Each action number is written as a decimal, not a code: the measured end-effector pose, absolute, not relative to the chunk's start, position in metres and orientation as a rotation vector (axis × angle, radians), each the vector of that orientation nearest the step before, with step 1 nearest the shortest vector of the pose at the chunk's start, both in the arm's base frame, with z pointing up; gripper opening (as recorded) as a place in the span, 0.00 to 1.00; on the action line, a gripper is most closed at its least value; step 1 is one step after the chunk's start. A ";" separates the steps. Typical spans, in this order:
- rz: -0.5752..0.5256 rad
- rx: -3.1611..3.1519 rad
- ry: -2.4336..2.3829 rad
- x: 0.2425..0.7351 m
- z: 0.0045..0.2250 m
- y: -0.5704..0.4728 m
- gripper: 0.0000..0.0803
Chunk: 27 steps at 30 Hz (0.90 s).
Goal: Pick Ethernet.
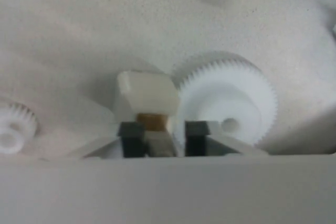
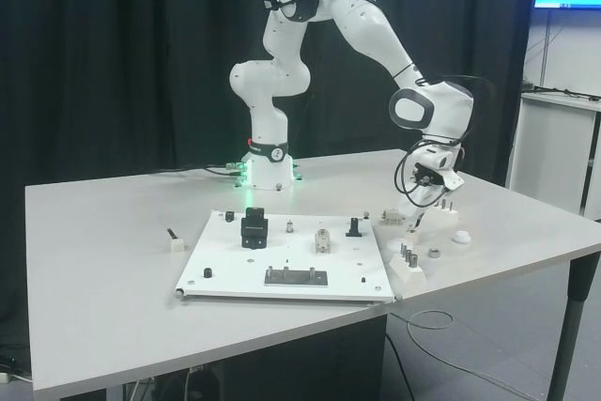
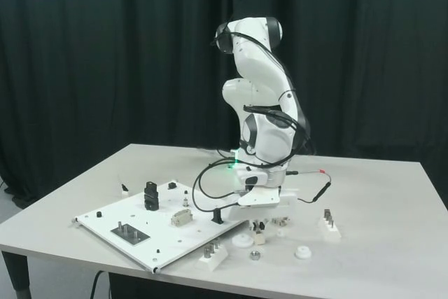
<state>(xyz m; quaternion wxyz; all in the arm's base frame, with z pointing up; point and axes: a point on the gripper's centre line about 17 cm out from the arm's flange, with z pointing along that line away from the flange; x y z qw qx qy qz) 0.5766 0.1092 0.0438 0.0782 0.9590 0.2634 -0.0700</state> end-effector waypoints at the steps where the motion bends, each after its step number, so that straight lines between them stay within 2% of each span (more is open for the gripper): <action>1: -0.208 2.871 0.790 0.577 0.044 0.110 0.29; 6: -0.202 2.870 0.798 0.578 0.044 0.114 0.29; 7: -0.200 2.870 0.800 0.579 0.045 0.115 0.11; 17: -0.186 2.866 0.807 0.585 0.051 0.121 0.11; 27: -0.210 2.855 0.791 0.593 0.075 0.127 0.11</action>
